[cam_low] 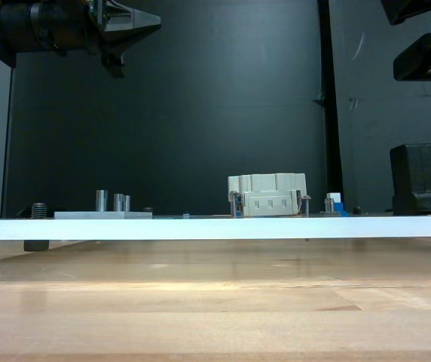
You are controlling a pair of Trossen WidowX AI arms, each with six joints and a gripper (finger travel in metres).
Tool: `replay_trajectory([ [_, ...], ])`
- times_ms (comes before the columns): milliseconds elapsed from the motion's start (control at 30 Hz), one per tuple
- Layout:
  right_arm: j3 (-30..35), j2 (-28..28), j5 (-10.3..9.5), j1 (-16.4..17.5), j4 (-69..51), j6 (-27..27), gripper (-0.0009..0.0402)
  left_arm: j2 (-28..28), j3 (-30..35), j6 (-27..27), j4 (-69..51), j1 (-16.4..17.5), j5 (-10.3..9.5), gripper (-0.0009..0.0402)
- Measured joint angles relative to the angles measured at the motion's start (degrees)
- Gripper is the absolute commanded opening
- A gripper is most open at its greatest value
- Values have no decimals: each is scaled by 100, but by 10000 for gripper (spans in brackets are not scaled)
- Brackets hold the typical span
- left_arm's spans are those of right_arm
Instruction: Pick the 16mm bar and install on taskboard
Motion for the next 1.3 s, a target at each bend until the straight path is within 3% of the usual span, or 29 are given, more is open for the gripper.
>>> replay_trajectory([
  [1300, -319, -2, 2, 2, 439, -125, 29, 0, 0, 2, 0, 0, 0, 0],
])
